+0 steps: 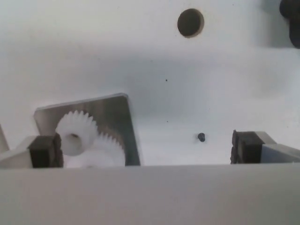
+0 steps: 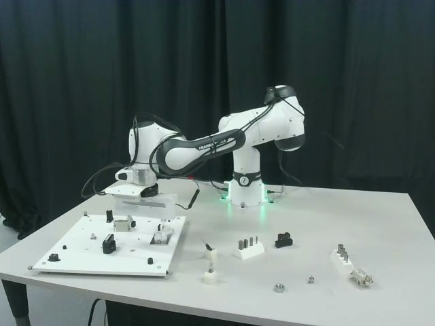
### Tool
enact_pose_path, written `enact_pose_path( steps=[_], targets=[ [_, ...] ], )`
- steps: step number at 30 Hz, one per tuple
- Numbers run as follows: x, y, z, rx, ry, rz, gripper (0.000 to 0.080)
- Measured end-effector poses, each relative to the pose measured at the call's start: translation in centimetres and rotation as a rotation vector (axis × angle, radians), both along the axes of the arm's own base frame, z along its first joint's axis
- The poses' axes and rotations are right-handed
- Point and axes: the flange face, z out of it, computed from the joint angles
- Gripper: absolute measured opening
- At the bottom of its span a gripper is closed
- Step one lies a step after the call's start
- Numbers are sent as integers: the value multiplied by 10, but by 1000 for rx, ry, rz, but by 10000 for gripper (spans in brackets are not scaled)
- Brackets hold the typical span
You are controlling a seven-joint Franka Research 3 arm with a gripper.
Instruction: Insert small gear.
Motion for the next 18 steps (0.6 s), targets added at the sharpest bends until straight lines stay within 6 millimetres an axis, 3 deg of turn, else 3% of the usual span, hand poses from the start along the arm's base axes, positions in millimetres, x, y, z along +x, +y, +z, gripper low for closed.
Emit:
enact_pose_path(
  steps=[18],
  targets=[
    [-2,-6,-11,29,-1,-19,800]
  ],
)
